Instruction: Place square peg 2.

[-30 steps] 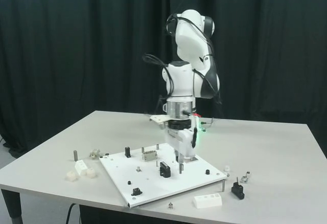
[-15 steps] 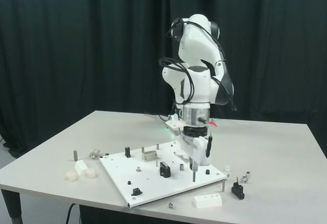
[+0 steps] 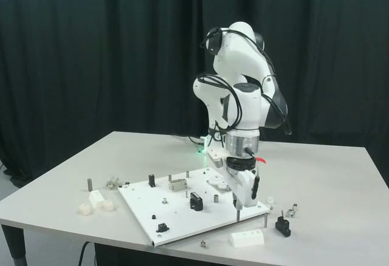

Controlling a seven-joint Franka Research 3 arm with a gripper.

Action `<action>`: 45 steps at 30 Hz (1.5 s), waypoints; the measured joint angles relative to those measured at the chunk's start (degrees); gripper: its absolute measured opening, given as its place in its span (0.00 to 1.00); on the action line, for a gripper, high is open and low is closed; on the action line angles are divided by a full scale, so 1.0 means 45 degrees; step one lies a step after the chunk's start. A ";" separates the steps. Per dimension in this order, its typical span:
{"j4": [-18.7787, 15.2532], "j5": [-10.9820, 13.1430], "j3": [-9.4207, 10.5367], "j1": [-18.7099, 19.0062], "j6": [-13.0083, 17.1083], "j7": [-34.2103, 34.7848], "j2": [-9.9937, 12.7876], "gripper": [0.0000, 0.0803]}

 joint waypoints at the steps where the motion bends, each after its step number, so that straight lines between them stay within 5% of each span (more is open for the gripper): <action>1: 0.0119 0.0002 0.0000 0.0007 -0.0093 0.0054 0.0075 0.08; 23: 0.2051 0.0344 -0.0010 0.0048 -0.1504 0.0617 0.1506 0.08; 45: 0.2251 0.0593 -0.0036 0.0191 -0.1908 0.0887 0.1783 0.08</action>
